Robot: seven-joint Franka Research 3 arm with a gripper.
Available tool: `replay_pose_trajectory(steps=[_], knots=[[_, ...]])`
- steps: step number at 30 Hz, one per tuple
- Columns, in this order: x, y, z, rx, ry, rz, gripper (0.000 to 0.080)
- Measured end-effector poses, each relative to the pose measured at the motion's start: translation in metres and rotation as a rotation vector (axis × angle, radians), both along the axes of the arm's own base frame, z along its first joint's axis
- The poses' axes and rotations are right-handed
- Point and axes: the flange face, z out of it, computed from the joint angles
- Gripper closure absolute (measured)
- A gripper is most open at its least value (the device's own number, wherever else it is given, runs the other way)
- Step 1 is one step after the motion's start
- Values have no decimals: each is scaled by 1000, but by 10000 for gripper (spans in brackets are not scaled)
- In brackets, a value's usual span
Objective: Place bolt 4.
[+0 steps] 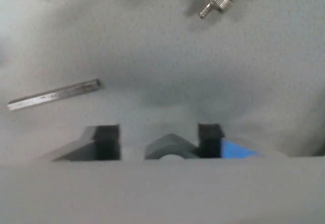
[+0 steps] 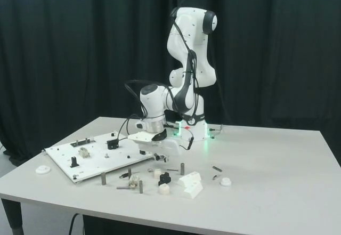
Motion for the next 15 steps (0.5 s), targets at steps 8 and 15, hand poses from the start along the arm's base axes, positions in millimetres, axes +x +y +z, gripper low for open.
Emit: replay_pose_trajectory(steps=[8,15], knots=[[0,-1,0,-2,1,-22,128],[0,-2,1,-1,-1,-30,33]])
